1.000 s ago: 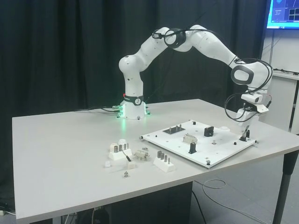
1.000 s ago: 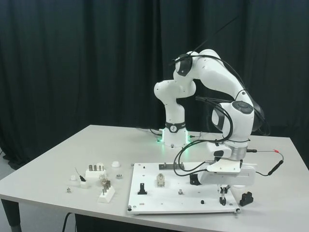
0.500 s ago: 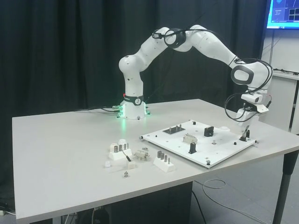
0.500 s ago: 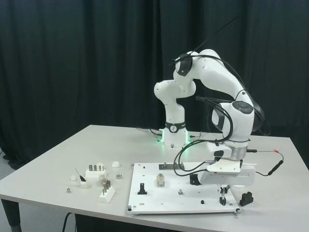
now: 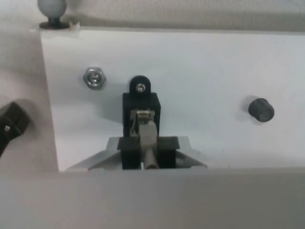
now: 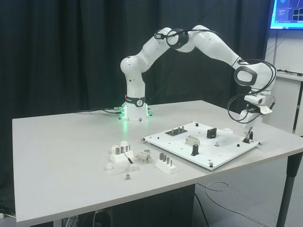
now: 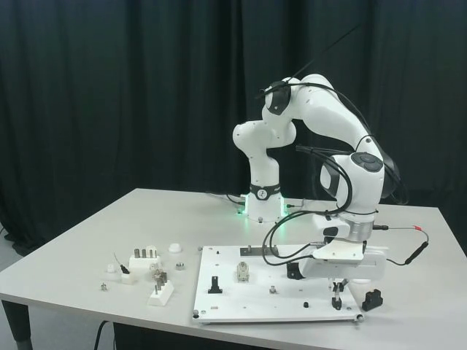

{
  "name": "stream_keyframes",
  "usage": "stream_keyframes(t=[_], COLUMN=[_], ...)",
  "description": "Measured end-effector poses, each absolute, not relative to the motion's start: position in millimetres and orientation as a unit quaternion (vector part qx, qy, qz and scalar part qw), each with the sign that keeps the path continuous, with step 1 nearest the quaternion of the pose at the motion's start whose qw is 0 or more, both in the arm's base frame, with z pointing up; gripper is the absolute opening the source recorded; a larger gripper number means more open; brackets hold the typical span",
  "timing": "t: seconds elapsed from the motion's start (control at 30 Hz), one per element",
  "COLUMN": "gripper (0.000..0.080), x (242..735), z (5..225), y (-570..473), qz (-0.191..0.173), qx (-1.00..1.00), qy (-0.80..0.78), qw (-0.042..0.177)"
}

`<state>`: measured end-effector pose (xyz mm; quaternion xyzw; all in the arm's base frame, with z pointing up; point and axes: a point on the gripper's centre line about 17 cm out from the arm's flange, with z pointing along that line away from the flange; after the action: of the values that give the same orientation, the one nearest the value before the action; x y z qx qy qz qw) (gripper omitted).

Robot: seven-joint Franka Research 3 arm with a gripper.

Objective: Insert Ethernet.

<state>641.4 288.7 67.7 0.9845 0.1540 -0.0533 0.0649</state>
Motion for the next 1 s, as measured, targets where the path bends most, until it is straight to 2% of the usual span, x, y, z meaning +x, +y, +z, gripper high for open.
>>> stream_keyframes(t=[1.0], gripper=[0.0070], x=[638.1], z=[65.4], y=[288.0], qz=[-0.057], qx=[0.985], qy=[0.147], qw=[0.067])
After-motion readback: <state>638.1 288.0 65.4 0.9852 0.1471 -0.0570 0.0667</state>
